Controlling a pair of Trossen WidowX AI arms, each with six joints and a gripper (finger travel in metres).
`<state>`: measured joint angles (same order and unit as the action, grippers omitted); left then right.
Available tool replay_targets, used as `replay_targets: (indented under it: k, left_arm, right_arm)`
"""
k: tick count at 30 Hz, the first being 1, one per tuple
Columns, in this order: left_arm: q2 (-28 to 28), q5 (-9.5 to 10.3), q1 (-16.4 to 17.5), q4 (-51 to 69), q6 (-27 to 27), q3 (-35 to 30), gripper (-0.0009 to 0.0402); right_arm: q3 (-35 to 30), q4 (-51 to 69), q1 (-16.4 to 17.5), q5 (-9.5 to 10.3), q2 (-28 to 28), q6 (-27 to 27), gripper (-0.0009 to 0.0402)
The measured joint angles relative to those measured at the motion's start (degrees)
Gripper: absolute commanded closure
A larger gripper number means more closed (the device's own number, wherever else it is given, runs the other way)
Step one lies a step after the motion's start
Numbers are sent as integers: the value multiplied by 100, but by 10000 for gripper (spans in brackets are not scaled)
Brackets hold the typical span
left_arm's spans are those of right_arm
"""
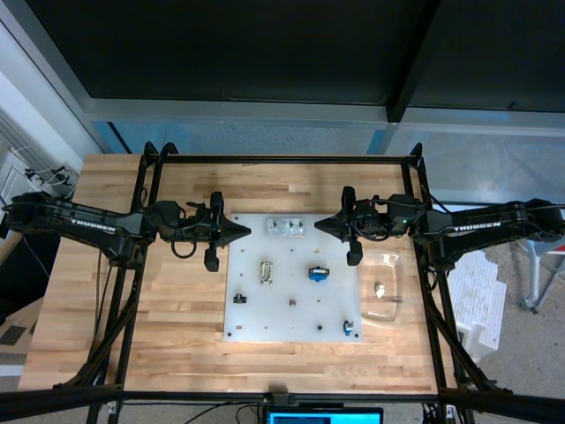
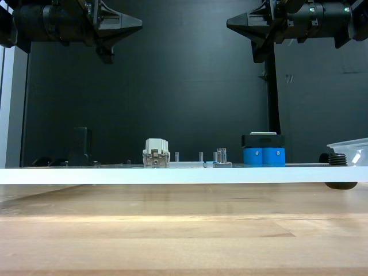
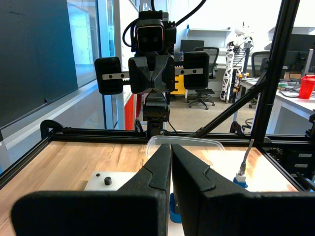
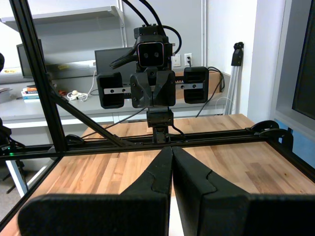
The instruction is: Pick the RJ45 connector and install on taskboard
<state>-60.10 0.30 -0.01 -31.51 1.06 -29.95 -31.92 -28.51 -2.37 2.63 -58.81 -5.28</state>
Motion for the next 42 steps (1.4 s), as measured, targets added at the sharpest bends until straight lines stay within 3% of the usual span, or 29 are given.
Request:
replay_targets:
  k: [42]
  left_arm:
    - [0, 0, 0, 0, 2, 2, 393]
  right_arm:
    - [-2, 164, -2, -2, 0, -2, 393]
